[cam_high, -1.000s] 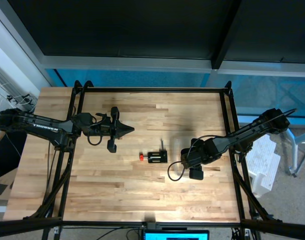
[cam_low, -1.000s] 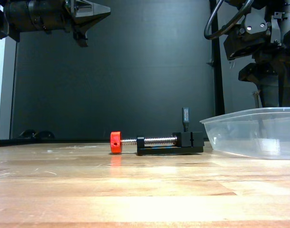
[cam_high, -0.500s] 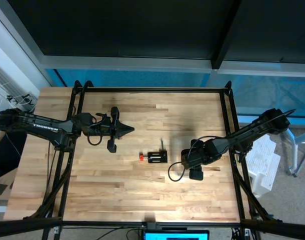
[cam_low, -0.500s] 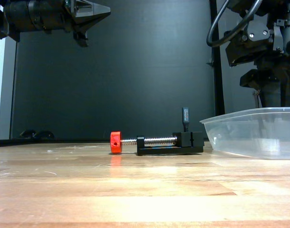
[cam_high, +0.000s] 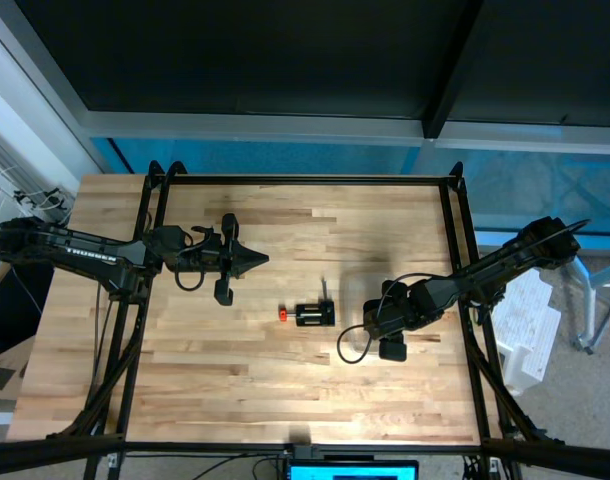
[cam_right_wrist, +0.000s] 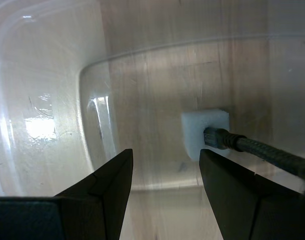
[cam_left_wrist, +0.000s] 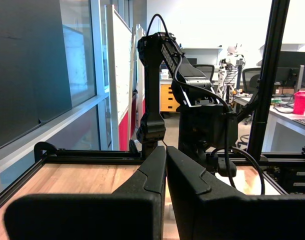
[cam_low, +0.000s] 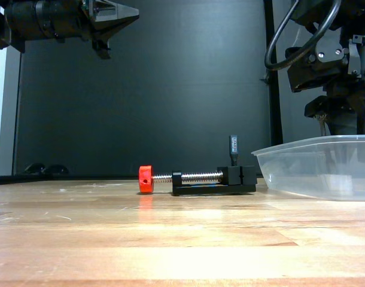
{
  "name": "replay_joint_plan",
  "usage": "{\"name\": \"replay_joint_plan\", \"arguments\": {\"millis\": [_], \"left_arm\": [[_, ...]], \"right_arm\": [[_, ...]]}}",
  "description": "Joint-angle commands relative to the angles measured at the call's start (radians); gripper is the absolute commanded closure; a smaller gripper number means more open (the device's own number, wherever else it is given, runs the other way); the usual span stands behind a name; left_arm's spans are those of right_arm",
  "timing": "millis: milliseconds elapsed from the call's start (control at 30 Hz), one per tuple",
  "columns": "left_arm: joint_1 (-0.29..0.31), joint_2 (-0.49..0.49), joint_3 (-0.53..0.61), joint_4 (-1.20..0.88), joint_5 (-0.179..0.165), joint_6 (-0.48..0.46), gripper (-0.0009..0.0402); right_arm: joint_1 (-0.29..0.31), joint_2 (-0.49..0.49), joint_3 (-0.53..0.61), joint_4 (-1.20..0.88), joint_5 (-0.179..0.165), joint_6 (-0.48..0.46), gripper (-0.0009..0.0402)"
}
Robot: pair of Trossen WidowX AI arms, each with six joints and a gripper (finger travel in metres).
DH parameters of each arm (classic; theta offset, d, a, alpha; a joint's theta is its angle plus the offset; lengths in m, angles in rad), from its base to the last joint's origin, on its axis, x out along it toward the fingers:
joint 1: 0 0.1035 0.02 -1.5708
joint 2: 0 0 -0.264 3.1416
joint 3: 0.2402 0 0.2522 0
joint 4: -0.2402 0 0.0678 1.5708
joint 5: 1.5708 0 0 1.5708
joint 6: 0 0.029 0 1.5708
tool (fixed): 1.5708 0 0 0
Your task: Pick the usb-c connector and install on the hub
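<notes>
**A:** What is the right gripper (cam_right_wrist: 165, 162) doing?

**B:** Its fingers (cam_right_wrist: 105, 190) are spread wide with nothing between them. It hangs over the clear tray (cam_low: 293, 170), pointing down into it.

**A:** And the usb-c connector?

**B:** The usb-c connector (cam_right_wrist: 216, 136) lies on the tray's floor, untouched. It is a small dark plug with a braided cable (cam_right_wrist: 267, 150) trailing off it. Its nose is pushed into a white square piece (cam_right_wrist: 200, 130). It sits nearer one finger than the middle of the gap.

**A:** So how far along is the task?

**B:** Barely begun, I'd say. The grasp, the carry and the insertion are all left.

**A:** Where is the hub?

**B:** The hub (cam_low: 212, 179) rests on the table (cam_high: 235, 400) just outside the tray, on the left arm's side. Its orange-red end points away from the tray. A thin dark pin (cam_low: 233, 145) stands up at the end nearest the tray.

**A:** And the left gripper?

**B:** The left gripper (cam_left_wrist: 166, 160) has its fingers (cam_left_wrist: 147, 175) pressed together on nothing. It is raised and well apart from the tray, beyond the hub.
</notes>
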Motion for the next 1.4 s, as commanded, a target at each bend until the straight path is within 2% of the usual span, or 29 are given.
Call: {"name": "replay_joint_plan", "arguments": {"millis": [33, 1400], "left_arm": [[0.0, 0.0, 0.0, 0.0, 0.0, 0.0, 0.0393], [0.0, 0.0, 0.0, 0.0, 0.0, 0.0, 0.0393]], "right_arm": [[0.001, 0.0, -0.002, 0.003, 0.0, 0.003, 0.0208], [0.008, 0.0, -0.002, 0.005, 0.0, 0.003, 0.0208]]}}
